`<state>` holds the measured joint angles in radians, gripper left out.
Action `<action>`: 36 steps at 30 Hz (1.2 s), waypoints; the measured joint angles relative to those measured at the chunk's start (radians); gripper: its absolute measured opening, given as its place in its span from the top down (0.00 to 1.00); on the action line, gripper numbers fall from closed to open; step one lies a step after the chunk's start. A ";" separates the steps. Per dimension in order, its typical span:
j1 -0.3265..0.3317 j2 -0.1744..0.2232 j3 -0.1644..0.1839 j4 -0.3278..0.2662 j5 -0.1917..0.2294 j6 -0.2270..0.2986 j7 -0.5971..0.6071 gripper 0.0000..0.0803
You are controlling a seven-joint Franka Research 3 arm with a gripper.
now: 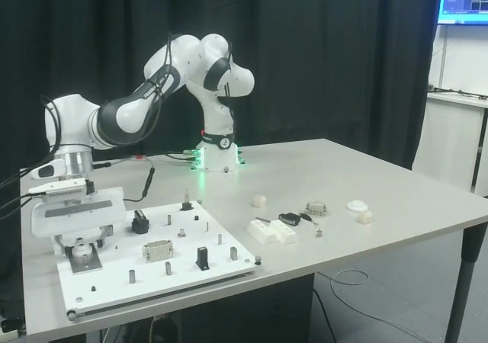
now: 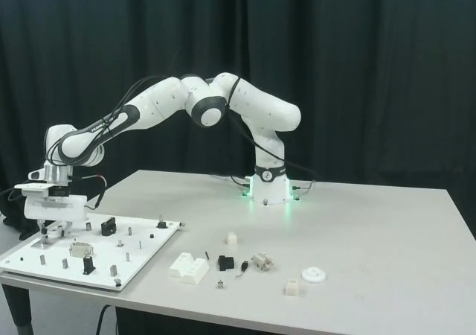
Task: Remove medium gear.
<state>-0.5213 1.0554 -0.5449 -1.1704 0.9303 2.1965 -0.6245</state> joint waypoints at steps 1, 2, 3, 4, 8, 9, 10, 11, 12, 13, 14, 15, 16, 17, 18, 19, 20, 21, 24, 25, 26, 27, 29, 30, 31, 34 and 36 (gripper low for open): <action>-0.001 0.000 0.000 0.001 0.000 0.000 0.000 0.15; -0.002 0.000 -0.001 0.003 0.000 0.000 0.000 0.15; -0.003 0.000 -0.001 0.005 0.000 0.000 0.000 0.15; -0.004 0.000 -0.002 0.006 0.000 0.000 0.000 0.15; -0.006 -0.002 -0.004 0.011 0.000 -0.012 0.000 0.37; -0.006 -0.002 -0.005 0.013 0.000 -0.016 0.000 0.37; -0.007 -0.002 -0.006 0.014 0.000 -0.024 0.000 0.37; -0.007 -0.002 -0.006 0.016 0.000 -0.026 0.000 0.37; -0.007 -0.002 -0.007 0.017 0.000 -0.028 0.000 0.37; -0.007 -0.002 -0.007 0.017 0.000 -0.029 0.000 0.37; -0.008 -0.002 -0.007 0.017 0.000 -0.030 0.000 0.37; -0.007 -0.002 -0.007 0.017 0.000 -0.030 0.000 0.65; -0.007 -0.002 -0.007 0.017 0.000 -0.030 0.001 0.65; -0.007 -0.002 -0.007 0.017 0.000 -0.031 0.001 0.65; -0.007 -0.002 -0.007 0.017 0.000 -0.031 0.001 0.65; -0.007 -0.002 -0.007 0.017 0.000 -0.031 0.001 0.65; -0.007 -0.002 -0.007 0.017 0.000 -0.031 0.002 0.65; -0.007 -0.002 -0.007 0.017 0.000 -0.031 0.002 0.65; -0.007 -0.002 -0.007 0.018 0.000 -0.031 0.004 0.65; -0.007 -0.001 -0.007 0.018 0.000 -0.031 0.005 0.65; -0.007 -0.001 -0.007 0.019 0.000 -0.031 0.006 0.65; -0.007 -0.001 -0.007 0.019 0.000 -0.031 0.008 0.65; -0.007 -0.001 -0.008 0.021 0.000 -0.031 0.011 0.65; -0.007 -0.001 -0.009 0.022 0.000 -0.032 0.012 0.65; -0.007 -0.001 -0.010 0.023 0.000 -0.034 0.012 0.65; -0.007 -0.002 -0.014 0.028 0.000 -0.044 0.015 0.65; -0.007 -0.002 -0.018 0.032 0.000 -0.053 0.017 0.65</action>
<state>-0.5284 1.0532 -0.5626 -1.1385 0.9298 2.1439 -0.6077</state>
